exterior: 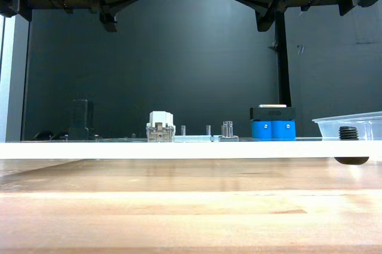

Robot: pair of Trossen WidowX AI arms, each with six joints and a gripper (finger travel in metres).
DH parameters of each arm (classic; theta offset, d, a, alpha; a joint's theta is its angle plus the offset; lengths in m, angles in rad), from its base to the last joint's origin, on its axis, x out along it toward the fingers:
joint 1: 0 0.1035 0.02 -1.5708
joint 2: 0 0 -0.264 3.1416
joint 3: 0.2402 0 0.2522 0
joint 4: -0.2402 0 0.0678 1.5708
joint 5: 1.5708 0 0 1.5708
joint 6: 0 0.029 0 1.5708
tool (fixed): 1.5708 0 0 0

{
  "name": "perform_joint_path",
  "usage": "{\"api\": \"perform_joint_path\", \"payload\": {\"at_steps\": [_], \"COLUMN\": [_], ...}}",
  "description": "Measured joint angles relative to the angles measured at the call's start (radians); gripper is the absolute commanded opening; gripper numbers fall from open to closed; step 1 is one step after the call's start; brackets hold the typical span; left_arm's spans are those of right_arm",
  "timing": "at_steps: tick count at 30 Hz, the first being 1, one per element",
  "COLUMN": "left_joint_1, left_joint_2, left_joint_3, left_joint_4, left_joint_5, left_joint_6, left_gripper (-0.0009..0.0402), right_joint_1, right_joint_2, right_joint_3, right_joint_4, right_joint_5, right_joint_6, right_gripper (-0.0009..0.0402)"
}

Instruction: Pick the RJ45 connector and install on taskboard

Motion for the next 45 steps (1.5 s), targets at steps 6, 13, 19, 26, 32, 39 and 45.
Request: {"api": "perform_joint_path", "payload": {"at_steps": [6, 13, 19, 26, 32, 39, 45], "left_joint_1": [0.000, 0.000, 0.000, 0.000, 0.000, 0.000, 0.000], "left_joint_2": [0.000, 0.000, 0.000, 0.000, 0.000, 0.000, 0.000], "left_joint_3": [0.000, 0.000, 0.000, 0.000, 0.000, 0.000, 0.000], "left_joint_4": [0.000, 0.000, 0.000, 0.000, 0.000, 0.000, 0.000], "left_joint_5": [0.000, 0.000, 0.000, 0.000, 0.000, 0.000, 0.000], "left_joint_6": [0.000, 0.000, 0.000, 0.000, 0.000, 0.000, 0.000], "left_gripper": [0.0000, 0.0000, 0.0000, 0.0000, 0.0000, 0.0000, 0.0000], "right_joint_1": [0.000, 0.000, 0.000, 0.000, 0.000, 0.000, 0.000], "right_joint_2": [0.000, 0.000, 0.000, 0.000, 0.000, -0.005, -0.055], "right_joint_3": [0.000, 0.000, 0.000, 0.000, 0.000, 0.013, 0.142], "right_joint_4": [0.000, 0.000, 0.000, 0.000, 0.001, -0.031, -0.436], "right_joint_5": [0.000, 0.000, 0.000, 0.000, 0.000, 0.000, 0.000], "right_joint_6": [0.000, 0.000, 0.000, 0.000, 0.000, -0.002, -0.010], "right_gripper": [0.0000, 0.0000, 0.0000, 0.0000, 0.0000, 0.0000, 0.0000]}}
